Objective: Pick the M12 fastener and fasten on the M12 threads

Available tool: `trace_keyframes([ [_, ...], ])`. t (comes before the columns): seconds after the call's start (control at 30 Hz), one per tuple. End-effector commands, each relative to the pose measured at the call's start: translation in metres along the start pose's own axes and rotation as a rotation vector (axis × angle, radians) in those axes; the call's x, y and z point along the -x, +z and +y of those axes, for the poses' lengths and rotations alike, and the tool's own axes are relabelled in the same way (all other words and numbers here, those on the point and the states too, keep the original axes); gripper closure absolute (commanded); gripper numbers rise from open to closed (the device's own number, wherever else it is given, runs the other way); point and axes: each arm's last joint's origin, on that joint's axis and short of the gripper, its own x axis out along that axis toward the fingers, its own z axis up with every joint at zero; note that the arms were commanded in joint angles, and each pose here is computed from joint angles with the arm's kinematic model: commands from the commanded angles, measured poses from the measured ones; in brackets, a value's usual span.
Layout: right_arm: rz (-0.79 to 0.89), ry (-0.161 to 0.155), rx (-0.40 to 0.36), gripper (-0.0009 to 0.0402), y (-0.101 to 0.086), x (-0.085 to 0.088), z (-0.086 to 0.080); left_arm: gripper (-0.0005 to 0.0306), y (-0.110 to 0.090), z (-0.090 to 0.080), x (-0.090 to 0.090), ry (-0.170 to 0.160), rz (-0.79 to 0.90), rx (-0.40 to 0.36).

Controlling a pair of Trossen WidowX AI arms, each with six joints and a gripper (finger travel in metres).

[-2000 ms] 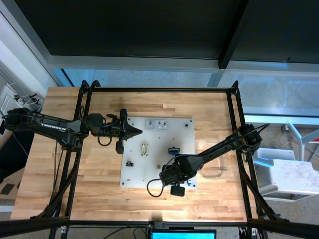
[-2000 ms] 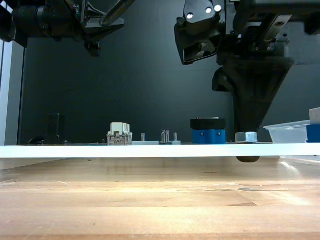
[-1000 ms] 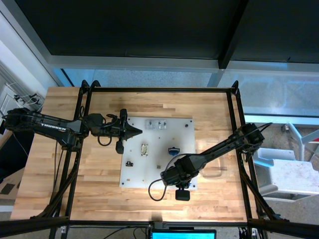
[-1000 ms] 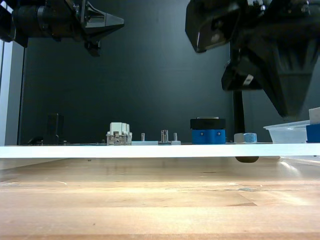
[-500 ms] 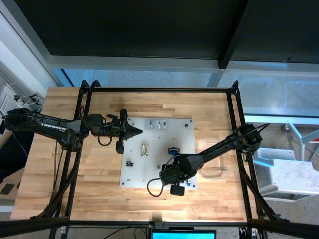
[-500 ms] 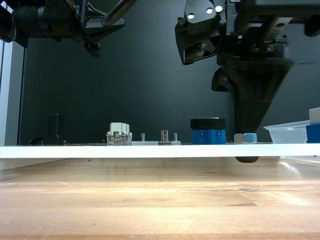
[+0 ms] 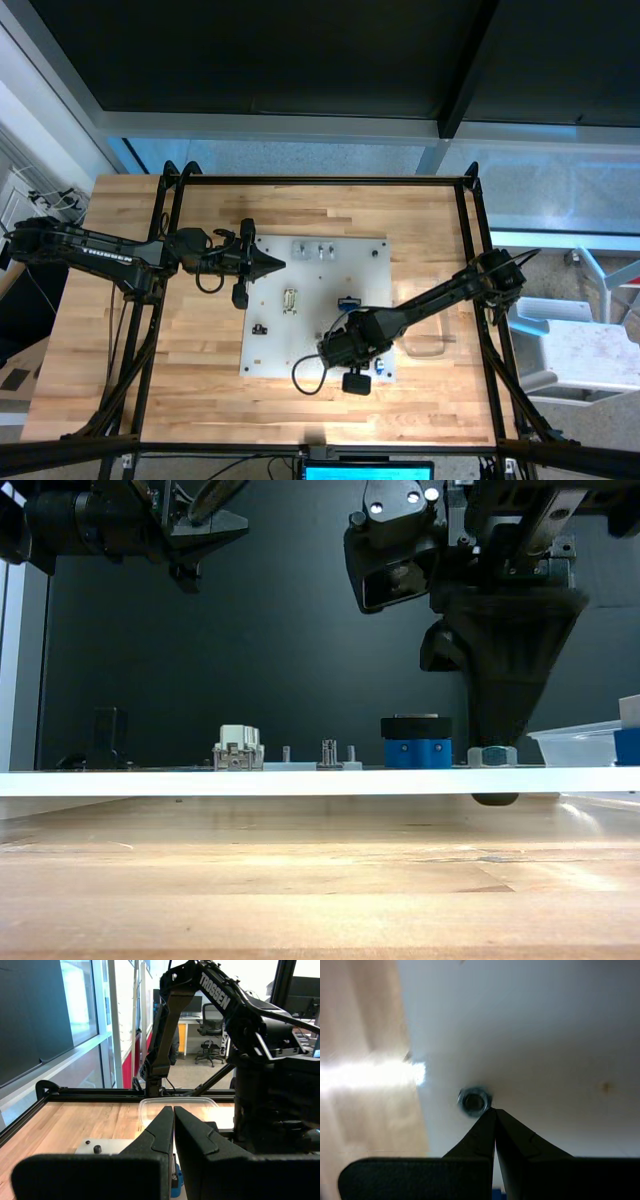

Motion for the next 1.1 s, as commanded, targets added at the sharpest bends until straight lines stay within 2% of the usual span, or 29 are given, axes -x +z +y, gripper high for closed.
trace_keyframes([
  [0.03, 0.068, 0.096, 0.035, 0.0393, -0.004, 0.0, 0.004, 0.03, 0.0, 0.0, 0.0, 0.0, 0.0, 0.0],
  [0.17, 0.068, 0.095, 0.035, 0.0393, -0.005, 0.002, 0.004, 0.03, 0.0, 0.0, 0.0, 0.0, 0.0, 0.0],
  [0.27, 0.053, 0.07, 0.032, 0.0393, -0.005, 0.002, 0.004, 0.03, 0.0, 0.0, 0.0, 0.0, 0.0, 0.0],
  [0.4, 0.04, 0.069, 0.03, 0.0393, -0.005, 0.005, 0.005, 0.03, 0.0, 0.0, 0.0, 0.001, -0.003, 0.0],
  [0.5, 0.022, 0.05, 0.033, 0.0393, -0.005, 0.009, 0.005, 0.03, 0.0, 0.0, 0.0, 0.0, 0.0, 0.0],
  [0.57, -0.001, 0.022, 0.033, 0.0393, -0.006, 0.012, 0.006, 0.03, 0.0, 0.0, 0.0, 0.0, 0.0, 0.0],
  [0.67, -0.065, -0.042, 0.026, 0.0393, -0.007, 0.021, 0.005, 0.03, 0.0, 0.0, 0.0, 0.001, -0.002, 0.0],
  [0.77, -0.119, -0.068, 0.029, 0.0393, -0.009, 0.034, 0.006, 0.03, 0.0, 0.0, 0.0, 0.0, 0.001, 0.0],
  [0.9, -0.175, -0.076, 0.032, 0.0393, -0.012, 0.051, 0.007, 0.03, 0.0, 0.0, 0.0, 0.0, 0.0, 0.0],
  [1.1, -0.23, -0.043, 0.042, 0.0393, -0.019, 0.076, 0.007, 0.03, 0.0, 0.0, 0.0, 0.0, 0.0, 0.0],
])
